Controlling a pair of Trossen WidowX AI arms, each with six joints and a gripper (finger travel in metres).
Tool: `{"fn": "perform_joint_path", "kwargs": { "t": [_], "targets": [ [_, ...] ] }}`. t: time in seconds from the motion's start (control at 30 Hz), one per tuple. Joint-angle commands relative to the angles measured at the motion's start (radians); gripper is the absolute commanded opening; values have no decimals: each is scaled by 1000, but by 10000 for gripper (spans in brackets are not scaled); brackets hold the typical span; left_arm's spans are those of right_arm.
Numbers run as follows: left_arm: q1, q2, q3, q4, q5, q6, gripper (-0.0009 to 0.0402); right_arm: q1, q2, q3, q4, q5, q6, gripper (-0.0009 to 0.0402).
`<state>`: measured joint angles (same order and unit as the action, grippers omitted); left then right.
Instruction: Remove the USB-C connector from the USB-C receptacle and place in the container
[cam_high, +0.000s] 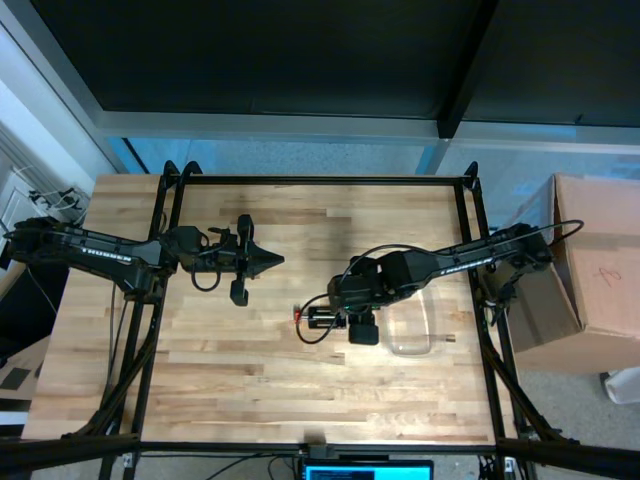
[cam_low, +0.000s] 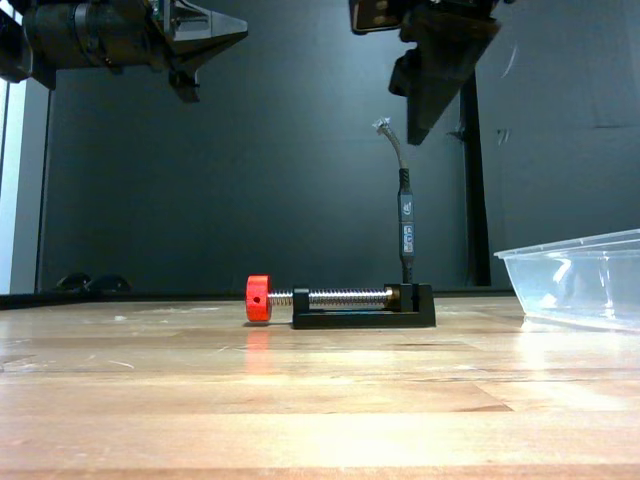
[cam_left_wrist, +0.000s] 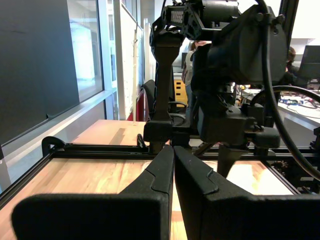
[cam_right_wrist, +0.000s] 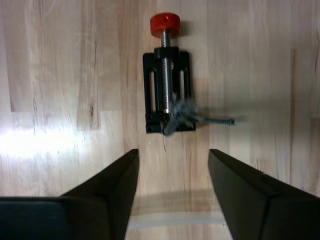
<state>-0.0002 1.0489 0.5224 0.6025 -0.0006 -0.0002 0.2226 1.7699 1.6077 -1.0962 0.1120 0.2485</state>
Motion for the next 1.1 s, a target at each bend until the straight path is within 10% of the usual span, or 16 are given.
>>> {"fn": "perform_joint_path", "kwargs": {
  "t": [0.03,0.73,1.1],
  "targets": [
    [0,0,0,0,0,0,0,0,40,43,-19,-2,-14,218],
    [0,0,0,0,0,0,0,0,106,-56,99,-7,-28,196],
    [0,0,0,0,0,0,0,0,106,-95,149,1,-37,121]
  ]
}}
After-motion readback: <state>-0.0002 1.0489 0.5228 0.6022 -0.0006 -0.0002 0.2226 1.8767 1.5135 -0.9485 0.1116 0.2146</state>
